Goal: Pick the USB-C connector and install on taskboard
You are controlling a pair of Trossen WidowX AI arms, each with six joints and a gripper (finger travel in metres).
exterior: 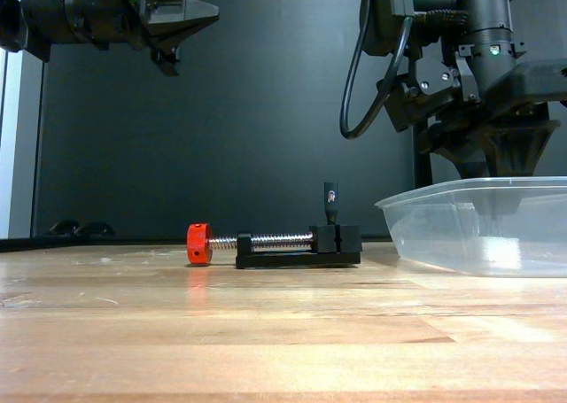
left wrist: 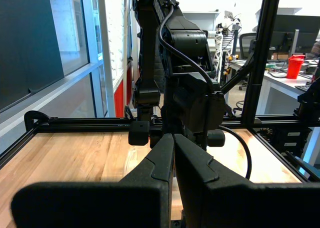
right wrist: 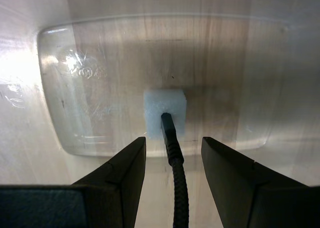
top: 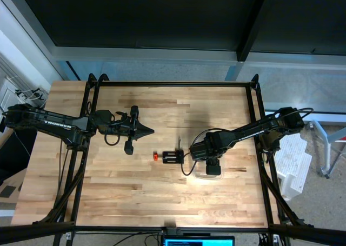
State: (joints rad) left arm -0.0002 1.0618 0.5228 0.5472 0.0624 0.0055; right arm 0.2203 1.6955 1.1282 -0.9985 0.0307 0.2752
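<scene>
The right gripper point(right wrist: 173, 141) is lowered into the clear tray point(right wrist: 55, 87), its fingers spread either side of the connector point(right wrist: 167, 124), which is lodged in a white foam square point(right wrist: 152, 105) and not touched. The taskboard point(top: 173, 157) is seen at 10 o'clock of the tray. The left gripper point(left wrist: 173, 140), fingers pressed together, is held aloft at 11 o'clock of the taskboard

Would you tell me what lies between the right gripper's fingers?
The right wrist view shows the USB-C connector, tip at a white square piece, between the fingers of the open right gripper inside the clear tray. The left gripper hangs shut, leftward.
</scene>
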